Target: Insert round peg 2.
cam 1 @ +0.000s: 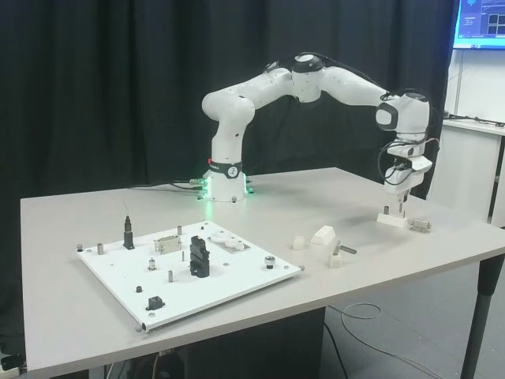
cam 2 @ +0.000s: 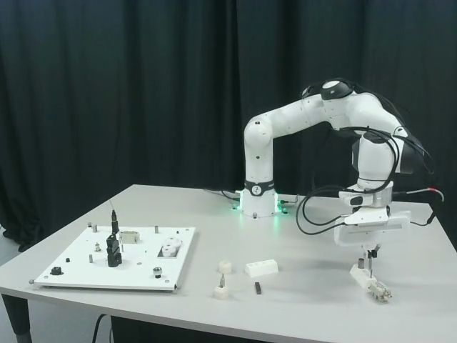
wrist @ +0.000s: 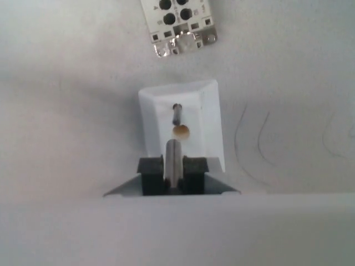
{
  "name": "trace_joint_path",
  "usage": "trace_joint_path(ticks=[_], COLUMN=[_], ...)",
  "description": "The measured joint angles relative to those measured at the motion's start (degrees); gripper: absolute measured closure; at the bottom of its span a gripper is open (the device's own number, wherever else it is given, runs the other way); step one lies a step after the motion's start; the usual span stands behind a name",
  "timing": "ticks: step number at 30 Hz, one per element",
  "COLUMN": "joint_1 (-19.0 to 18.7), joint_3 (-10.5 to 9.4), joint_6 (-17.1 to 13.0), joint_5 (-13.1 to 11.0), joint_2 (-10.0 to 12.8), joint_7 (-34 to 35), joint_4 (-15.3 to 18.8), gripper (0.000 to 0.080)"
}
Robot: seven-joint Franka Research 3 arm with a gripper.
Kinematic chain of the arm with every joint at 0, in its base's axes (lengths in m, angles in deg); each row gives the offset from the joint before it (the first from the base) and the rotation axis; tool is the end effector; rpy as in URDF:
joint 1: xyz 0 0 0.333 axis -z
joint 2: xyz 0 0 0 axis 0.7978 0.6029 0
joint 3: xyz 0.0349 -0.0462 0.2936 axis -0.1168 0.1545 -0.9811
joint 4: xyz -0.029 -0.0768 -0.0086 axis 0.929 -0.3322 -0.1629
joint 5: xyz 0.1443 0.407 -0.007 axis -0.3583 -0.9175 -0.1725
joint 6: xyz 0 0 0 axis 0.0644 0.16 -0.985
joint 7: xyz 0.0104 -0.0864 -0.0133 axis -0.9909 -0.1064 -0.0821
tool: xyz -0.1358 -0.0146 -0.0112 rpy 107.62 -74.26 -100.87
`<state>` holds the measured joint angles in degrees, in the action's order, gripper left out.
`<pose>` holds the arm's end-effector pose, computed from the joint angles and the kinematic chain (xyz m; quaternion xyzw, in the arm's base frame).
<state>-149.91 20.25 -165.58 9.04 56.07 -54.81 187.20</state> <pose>0.5423 0.3824 0.2054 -0.9695 0.2435 0.0239 0.0118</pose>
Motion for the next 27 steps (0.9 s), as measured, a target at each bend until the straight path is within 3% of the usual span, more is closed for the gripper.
trace_joint_path(ticks=[8, 27], joint_1=[0.00, 0.00], joint_3=[1.10, 1.14], joint_6=[1.69, 1.99], joint_5=[0.00, 0.00], joint_2=[-0.08, -0.08], joint_7=[0.00, 0.75], joint_4=[-0.31, -0.65], gripper=[0.0735, 0.0735])
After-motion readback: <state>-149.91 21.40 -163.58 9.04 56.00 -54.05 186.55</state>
